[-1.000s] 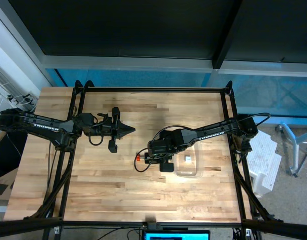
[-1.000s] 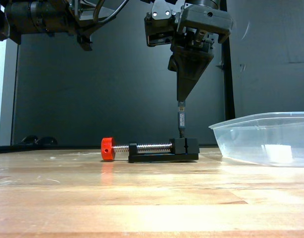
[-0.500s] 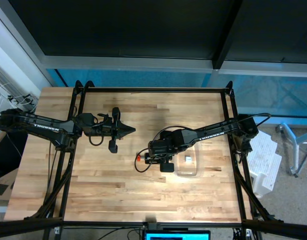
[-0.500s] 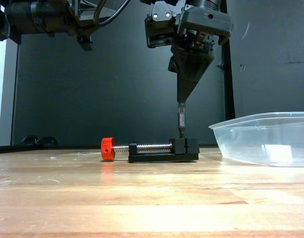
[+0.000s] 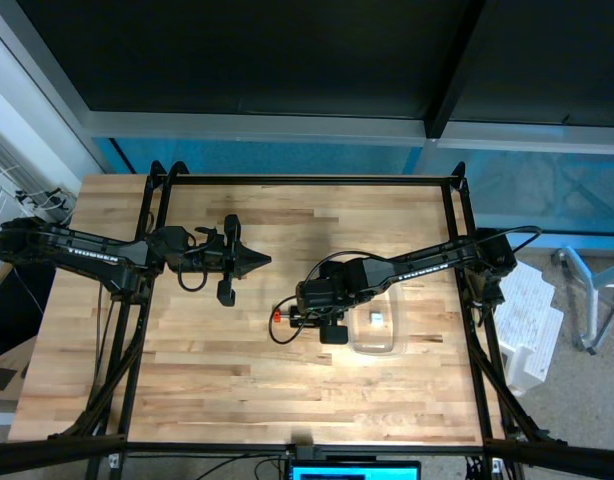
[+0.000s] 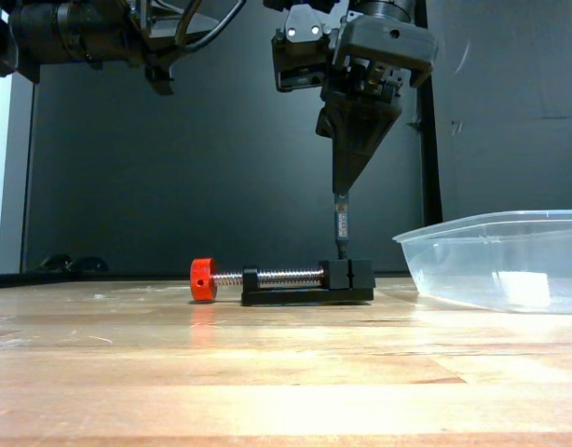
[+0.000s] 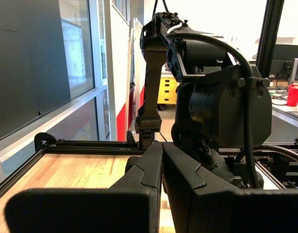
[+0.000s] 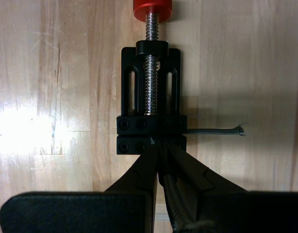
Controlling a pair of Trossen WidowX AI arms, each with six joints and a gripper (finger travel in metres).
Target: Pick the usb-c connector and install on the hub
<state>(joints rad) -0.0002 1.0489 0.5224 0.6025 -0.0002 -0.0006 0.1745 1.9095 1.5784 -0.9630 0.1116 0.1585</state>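
Near the table's middle, a black clamp (image 6: 305, 279) with a red knob (image 6: 202, 279) lies flat, tray (image 6: 491, 270) just right of it; above, the right gripper (image 6: 340, 191) pinches the connector (image 6: 341, 226) upright, tip touching the clamp's top; farther left, the left gripper (image 5: 262, 261) hovers, fingers (image 7: 149, 167) together, empty.

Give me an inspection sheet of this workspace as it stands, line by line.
Surface: wooden table, light planks.
Job's things: usb-c connector held upright in the right tool, its lower end at the black vise with a red knob; whether it is seated, cannot tell.
Clutter: clear plastic tub beside the vise, small white item inside.
Tools: right tool shut on the connector, above the vise; left tool shut, empty, high over the table's left half.
Cables: braided cable sticks out sideways from the vise.
Surroundings: black frame around the table.
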